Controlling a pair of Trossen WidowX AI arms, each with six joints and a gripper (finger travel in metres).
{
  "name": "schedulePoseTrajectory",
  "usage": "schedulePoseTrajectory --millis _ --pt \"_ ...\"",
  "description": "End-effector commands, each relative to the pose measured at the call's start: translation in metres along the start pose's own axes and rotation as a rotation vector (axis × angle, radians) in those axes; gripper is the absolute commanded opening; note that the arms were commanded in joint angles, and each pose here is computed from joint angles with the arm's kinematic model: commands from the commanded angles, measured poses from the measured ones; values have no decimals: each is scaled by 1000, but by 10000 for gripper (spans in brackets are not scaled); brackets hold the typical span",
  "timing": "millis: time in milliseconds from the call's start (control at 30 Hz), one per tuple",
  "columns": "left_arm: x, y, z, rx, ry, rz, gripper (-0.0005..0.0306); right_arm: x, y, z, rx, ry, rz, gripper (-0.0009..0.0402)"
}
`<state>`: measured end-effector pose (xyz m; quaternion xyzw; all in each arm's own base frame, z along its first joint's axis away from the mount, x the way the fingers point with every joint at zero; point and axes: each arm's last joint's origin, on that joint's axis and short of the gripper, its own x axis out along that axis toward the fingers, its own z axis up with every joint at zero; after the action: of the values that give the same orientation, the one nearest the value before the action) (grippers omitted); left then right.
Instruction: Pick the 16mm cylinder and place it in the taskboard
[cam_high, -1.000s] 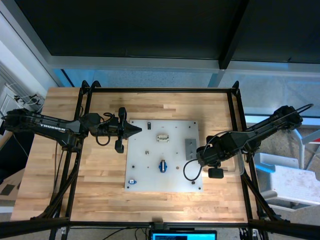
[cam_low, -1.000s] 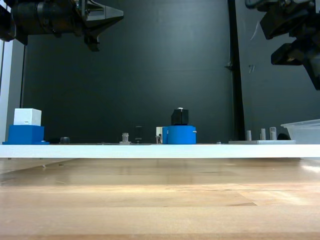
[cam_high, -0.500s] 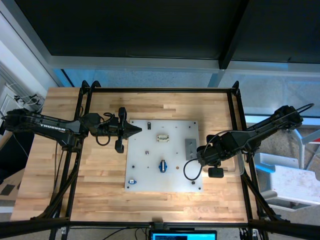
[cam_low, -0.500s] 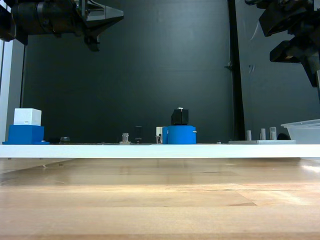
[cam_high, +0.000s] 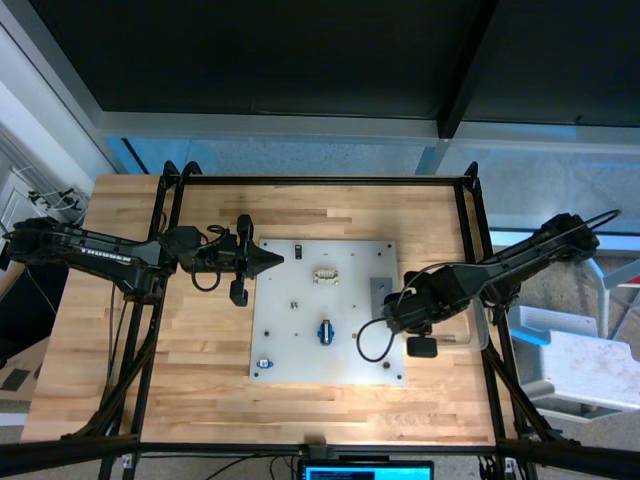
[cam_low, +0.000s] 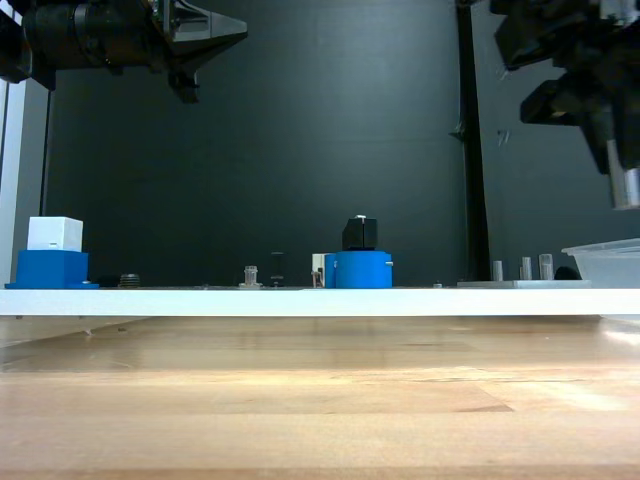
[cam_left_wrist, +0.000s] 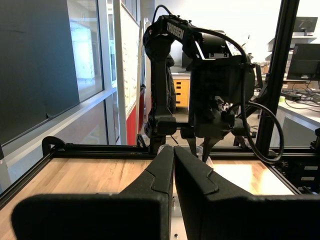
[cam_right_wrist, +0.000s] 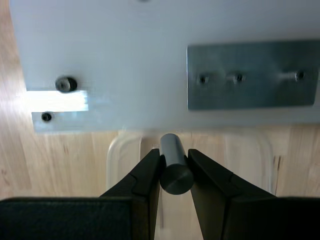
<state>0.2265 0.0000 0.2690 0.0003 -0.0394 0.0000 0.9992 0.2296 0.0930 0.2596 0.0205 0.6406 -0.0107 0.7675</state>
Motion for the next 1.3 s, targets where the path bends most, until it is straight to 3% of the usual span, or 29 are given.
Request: schedulePoseTrajectory --millis 33,800,1300 --pt "0 0 0 0 0 0 0 3 2 10 -3 -5 -1 29" --pt "0 0 0 0 0 0 0 24 14 72 -5 3 -12 29" --pt "0 0 0 0 0 0 0 37 18 99 -33 -1 -15 29"
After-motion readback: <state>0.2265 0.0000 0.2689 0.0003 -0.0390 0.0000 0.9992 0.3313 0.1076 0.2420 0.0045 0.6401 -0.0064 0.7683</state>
